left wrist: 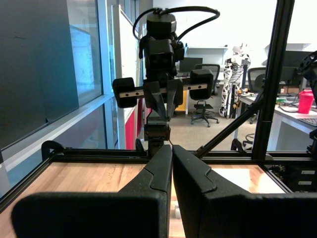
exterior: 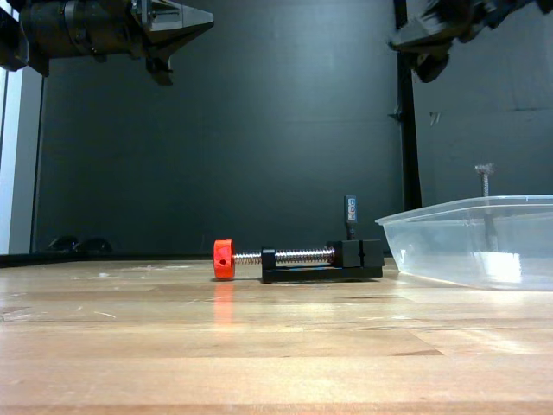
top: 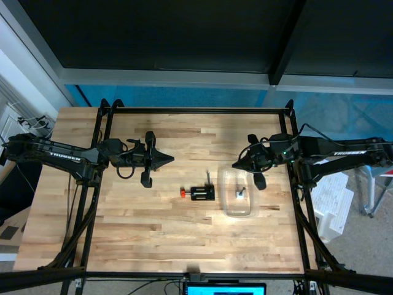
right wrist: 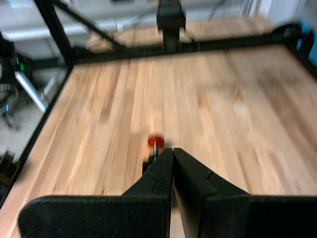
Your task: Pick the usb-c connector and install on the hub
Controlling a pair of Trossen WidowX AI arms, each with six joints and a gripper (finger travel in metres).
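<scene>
Starting at the near edge of the wooden table (top: 153, 239), a lit screen (top: 224, 288) is cut off by the high view's border. Further in, near the table's middle, the hub (top: 201, 193) lies flat, its orange-red tip (top: 183, 192) pointing towards the left arm's side. From the low view a threaded rod joins that tip to the black block, and a thin dark pin (exterior: 350, 212) stands upright on it.

Just beside the hub on the right arm's side sits the clear tray (top: 228, 208). Inside it lies a small white-grey piece (top: 240, 195) with a slim dark bit touching it, which appears to be the usb-c connector (top: 244, 189). The two are too small to separate cleanly. In the low view a thin stem with a grey head rises above the tray's rim, and I cannot tell what it is.

Beyond these, both arms hang high above the wood. The left gripper (top: 171, 159) points inward, well apart from the hub, its fingers pressed together on nothing. The right gripper (top: 235, 166) hovers over the tray's far edge, its fingers likewise closed and empty. Its blurred wrist view shows only the orange-red tip past the fingertips, with the hub's body hidden behind them.
</scene>
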